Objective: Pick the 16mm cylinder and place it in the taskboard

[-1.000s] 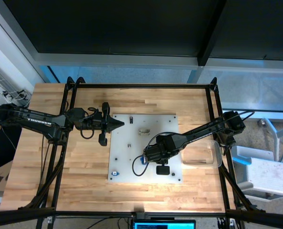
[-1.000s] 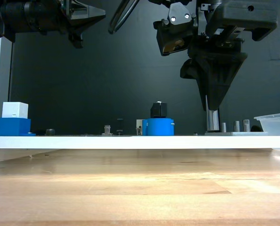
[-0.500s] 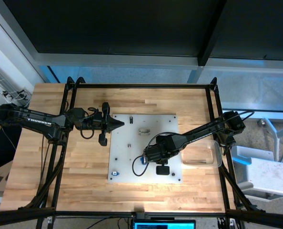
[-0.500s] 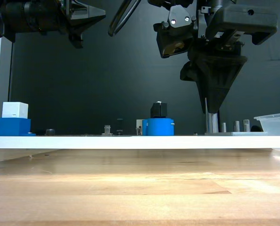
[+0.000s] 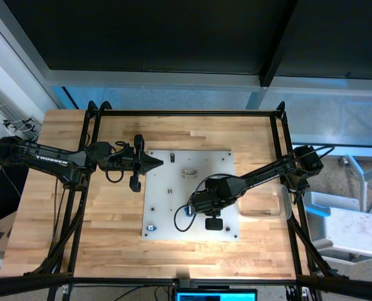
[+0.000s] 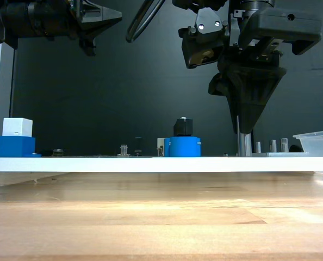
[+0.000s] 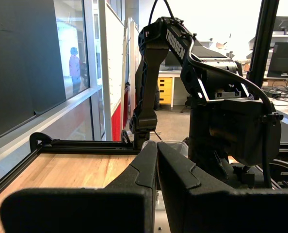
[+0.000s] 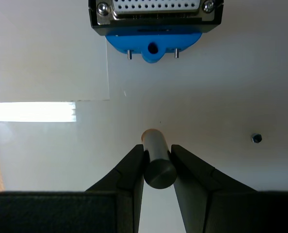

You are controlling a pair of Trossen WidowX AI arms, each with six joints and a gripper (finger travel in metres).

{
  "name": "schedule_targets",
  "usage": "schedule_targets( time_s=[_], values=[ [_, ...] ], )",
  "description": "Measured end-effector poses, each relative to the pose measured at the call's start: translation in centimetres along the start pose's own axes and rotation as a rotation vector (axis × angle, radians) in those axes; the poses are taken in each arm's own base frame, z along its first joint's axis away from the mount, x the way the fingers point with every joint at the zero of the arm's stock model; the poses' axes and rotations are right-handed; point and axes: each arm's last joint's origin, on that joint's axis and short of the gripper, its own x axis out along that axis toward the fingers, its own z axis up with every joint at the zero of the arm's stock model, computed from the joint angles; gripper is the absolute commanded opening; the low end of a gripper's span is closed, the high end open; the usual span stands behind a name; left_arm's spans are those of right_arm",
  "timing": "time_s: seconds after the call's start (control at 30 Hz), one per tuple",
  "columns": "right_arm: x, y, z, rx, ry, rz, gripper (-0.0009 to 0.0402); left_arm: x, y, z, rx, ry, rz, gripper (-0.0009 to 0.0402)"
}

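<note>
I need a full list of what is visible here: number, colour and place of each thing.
light wooden table: one, light brown, under everything
white square taskboard: one, white, middle of the table
grey metal cylinder: one, grey, upright on the taskboard's near right part
clear plastic tray: one, clear, right of the taskboard
blue round part: one, blue, on the taskboard
grey connector on blue mount: one, on the taskboard
left gripper: black, shut, raised at the taskboard's left edge
right gripper: black, shut on the cylinder
</note>
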Motion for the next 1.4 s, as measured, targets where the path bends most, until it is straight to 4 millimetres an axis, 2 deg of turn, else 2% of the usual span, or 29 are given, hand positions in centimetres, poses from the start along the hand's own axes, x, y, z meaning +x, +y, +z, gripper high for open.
schedule_targets(
  time_s=[1.4],
  values=[
    [0.17,0.13,-0.18,0.000,0.016,0.013,0.0029,0.00,0.00,0.00,0.000,0.000,0.000,0.0000]
  ],
)
